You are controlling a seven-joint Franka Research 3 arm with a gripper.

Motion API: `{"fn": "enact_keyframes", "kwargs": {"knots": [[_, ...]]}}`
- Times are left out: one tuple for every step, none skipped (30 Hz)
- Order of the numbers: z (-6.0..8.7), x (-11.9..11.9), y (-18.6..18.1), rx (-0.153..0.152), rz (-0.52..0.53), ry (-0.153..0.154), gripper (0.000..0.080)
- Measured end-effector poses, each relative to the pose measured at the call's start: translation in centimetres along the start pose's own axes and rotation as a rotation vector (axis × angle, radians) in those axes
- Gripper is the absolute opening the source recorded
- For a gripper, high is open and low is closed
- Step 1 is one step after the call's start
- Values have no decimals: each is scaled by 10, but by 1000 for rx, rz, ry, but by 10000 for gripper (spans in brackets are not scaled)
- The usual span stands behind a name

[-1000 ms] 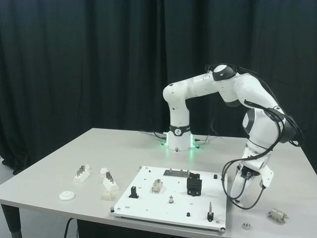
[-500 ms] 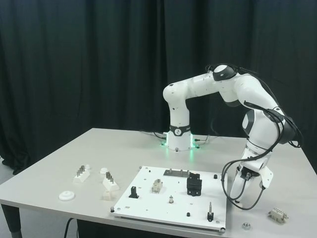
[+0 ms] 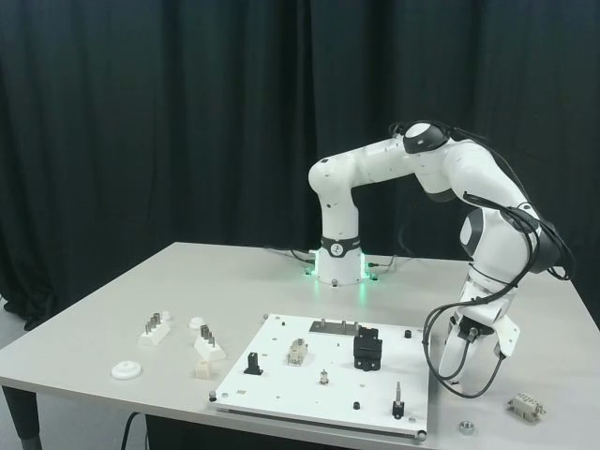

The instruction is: Place USB.

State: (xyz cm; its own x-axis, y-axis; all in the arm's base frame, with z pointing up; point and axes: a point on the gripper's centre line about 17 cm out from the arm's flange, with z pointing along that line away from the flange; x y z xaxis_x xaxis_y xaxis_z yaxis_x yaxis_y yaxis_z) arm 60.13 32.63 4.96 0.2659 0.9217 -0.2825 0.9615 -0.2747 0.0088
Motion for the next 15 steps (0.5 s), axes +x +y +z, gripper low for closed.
{"fn": "enact_keyframes", "kwargs": {"knots": [[0,0,0,0,0,0,67],[0,0,0,0,0,1,67],[-1,0,0,0,0,1,67],[-1,0,0,0,-1,0,352],[-2,0,0,0,-1,0,641],[-3,0,-1,0,-1,-1,641],[-4,-1,-1,0,-2,-1,641],[-5,-1,-1,0,-2,-1,641],[-6,-1,-1,1,-2,0,641],[-8,-1,-2,1,-3,1,641],[-9,-1,-2,2,-3,1,641],[-11,-1,-2,3,-3,2,641],[-13,-2,-3,3,-3,2,641],[-15,-2,-3,4,-3,3,641],[-17,-2,-3,5,-3,4,641]]}}
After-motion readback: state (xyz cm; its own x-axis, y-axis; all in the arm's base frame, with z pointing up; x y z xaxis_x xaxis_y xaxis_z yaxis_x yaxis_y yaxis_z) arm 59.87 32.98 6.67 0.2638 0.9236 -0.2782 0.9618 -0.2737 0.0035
